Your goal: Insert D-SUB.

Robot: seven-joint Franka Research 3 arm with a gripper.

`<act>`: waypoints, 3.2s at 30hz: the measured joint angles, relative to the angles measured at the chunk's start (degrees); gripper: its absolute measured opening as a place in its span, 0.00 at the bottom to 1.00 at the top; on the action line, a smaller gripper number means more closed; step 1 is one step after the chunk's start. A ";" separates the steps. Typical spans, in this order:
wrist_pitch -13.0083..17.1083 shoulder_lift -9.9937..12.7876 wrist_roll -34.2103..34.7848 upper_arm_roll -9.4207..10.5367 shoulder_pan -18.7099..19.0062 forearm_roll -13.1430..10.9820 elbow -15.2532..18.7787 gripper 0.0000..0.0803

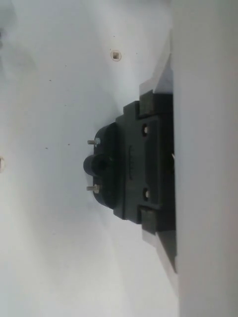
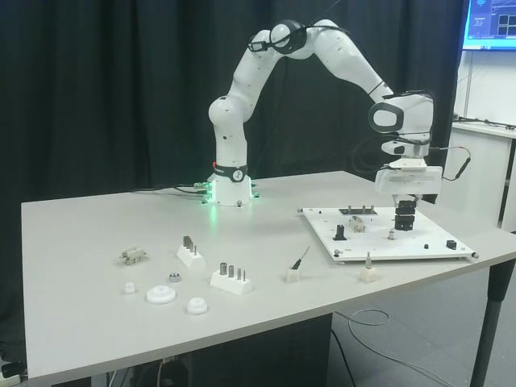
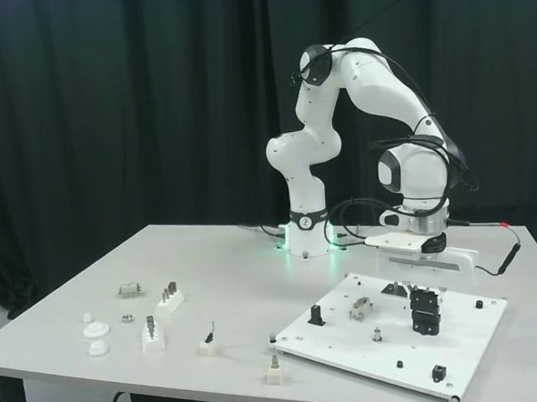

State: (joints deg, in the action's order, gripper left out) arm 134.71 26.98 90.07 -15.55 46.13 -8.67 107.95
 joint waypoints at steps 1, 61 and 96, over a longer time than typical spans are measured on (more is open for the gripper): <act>0.01 0.00 0.00 0.00 0.00 0.00 0.00 0.48; 0.13 -0.29 5.09 -0.02 0.31 1.36 0.47 0.48; 1.41 -0.28 5.27 -0.03 0.70 1.78 0.76 0.48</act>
State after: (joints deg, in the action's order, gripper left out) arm 136.12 26.70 95.33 -15.57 46.83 -6.89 108.70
